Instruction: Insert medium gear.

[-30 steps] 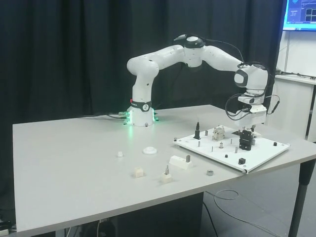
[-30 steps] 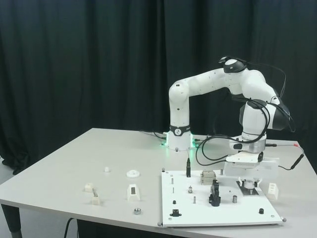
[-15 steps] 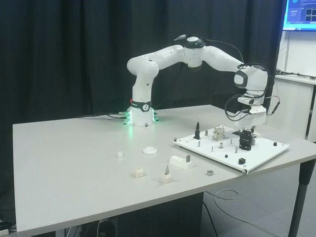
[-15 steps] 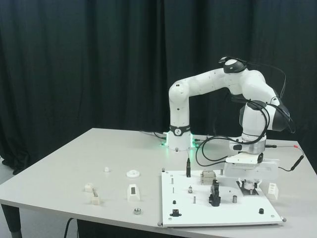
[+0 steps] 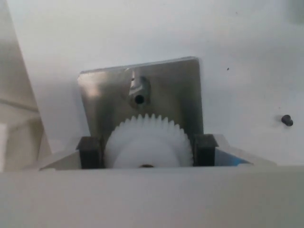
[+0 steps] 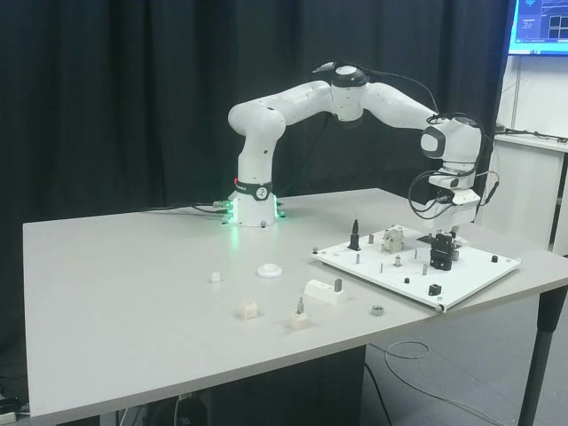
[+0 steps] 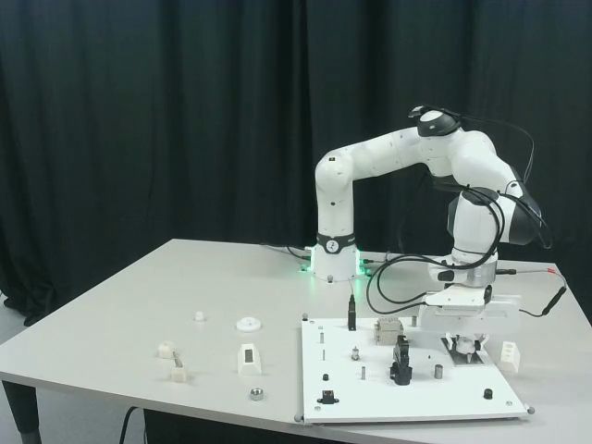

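Note:
In the wrist view a white toothed medium gear (image 5: 148,142) sits between two black fingertips (image 5: 89,152), with my gripper (image 5: 148,154) shut on it. Just past the gear lies a grey metal plate (image 5: 175,95) carrying a short peg (image 5: 139,88); the gear is beside the peg, not on it. In the room views the gripper (image 6: 452,232) (image 7: 465,344) hangs low over the far end of the white assembly board (image 6: 484,271) (image 7: 462,400). The gear itself is hidden there by the hand.
The board holds black fixtures (image 6: 440,253) (image 7: 400,359), small pegs and a grey block (image 7: 388,331). On the grey table lie a white gear (image 6: 269,270) (image 7: 247,324), white blocks (image 6: 323,290) (image 7: 248,358) and a metal ring (image 6: 377,309). A black screw (image 5: 287,120) sits near the plate.
The hand has shifted only slightly over the board's far end, seemingly a little upward. The gear stays in the gripper.

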Controlling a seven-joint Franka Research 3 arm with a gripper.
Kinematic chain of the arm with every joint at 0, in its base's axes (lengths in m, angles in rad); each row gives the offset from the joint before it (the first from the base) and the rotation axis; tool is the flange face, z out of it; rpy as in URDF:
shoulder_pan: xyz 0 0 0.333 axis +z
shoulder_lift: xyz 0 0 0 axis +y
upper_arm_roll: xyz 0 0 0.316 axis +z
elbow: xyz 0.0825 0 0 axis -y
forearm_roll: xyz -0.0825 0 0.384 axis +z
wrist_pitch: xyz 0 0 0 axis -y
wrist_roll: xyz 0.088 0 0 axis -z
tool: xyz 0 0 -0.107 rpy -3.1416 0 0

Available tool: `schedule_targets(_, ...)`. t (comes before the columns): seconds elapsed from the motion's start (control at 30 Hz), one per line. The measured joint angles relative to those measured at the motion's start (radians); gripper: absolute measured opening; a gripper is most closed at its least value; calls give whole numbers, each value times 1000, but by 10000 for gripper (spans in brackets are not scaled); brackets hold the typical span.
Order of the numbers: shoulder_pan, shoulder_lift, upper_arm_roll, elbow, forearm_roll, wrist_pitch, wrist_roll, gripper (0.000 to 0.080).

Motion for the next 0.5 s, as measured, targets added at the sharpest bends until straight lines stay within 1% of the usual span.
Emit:
schedule_targets(0.33,1,0,0,2,-3,2,-2,397)
schedule_targets(0.37,1,0,-1,3,-3,2,-2,609)
schedule_targets(0.5,1,-6,-4,7,-3,-2,0,609)
